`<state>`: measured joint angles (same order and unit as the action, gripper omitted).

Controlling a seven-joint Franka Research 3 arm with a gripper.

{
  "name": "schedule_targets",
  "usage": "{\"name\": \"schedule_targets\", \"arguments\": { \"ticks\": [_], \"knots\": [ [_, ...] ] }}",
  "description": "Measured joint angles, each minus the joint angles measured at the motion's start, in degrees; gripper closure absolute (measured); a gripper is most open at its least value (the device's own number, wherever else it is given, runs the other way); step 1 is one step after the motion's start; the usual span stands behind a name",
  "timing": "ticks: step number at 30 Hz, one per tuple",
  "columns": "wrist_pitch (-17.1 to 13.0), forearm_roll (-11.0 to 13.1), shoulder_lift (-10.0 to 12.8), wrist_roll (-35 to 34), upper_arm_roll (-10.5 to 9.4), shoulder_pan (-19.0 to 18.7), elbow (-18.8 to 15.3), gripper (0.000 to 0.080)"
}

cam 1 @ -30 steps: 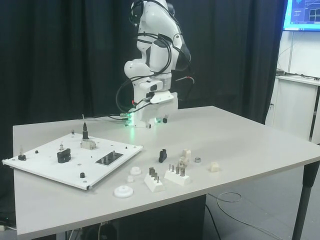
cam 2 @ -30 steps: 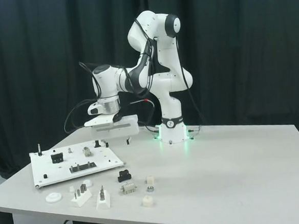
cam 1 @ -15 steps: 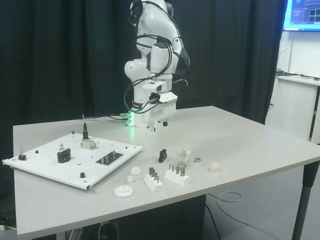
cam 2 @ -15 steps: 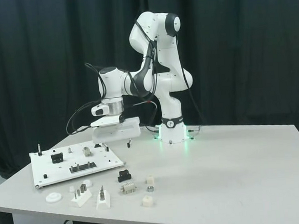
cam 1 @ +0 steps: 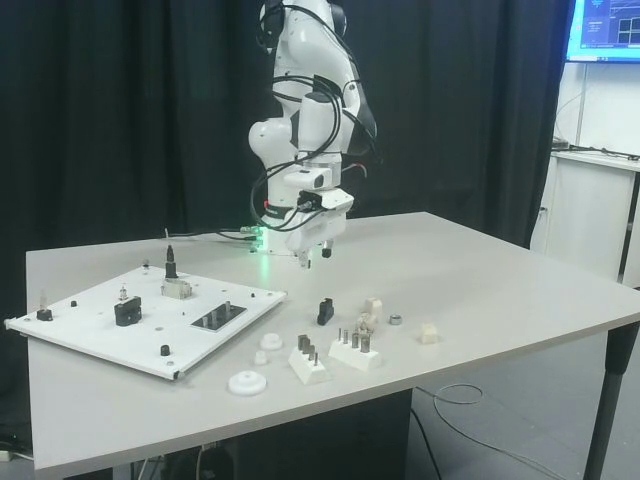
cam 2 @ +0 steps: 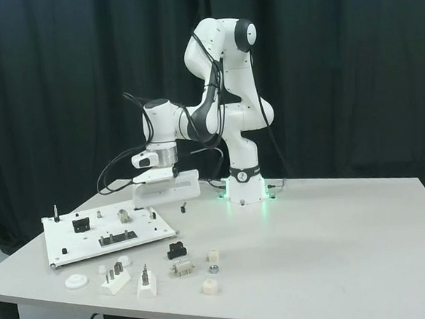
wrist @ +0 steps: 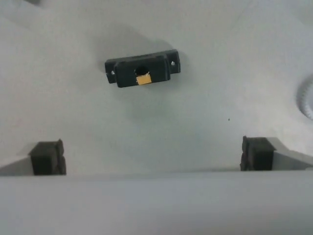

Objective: Pick D-SUB.

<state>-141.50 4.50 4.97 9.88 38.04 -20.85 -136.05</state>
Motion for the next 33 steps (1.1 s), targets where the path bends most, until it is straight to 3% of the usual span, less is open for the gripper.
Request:
{"name": "schedule_targets", "arguments": {
  "ticks": [8,15,24,33],
  "knots": [
    [0.0,0.3,0.1,0.9,-0.21,-0.5,-0.2,0.0003],
    [0.0,3.1,1.5,0.9,-0.54,-0.7,-0.2,0.0003],
    [-2.3,6.2,6.0,1.3,-1.47,-0.7,1.1,0.0003],
    [-4.8,7.1,11.7,5.6,-2.95,-0.6,3.3,0.0003]
  ]
}}
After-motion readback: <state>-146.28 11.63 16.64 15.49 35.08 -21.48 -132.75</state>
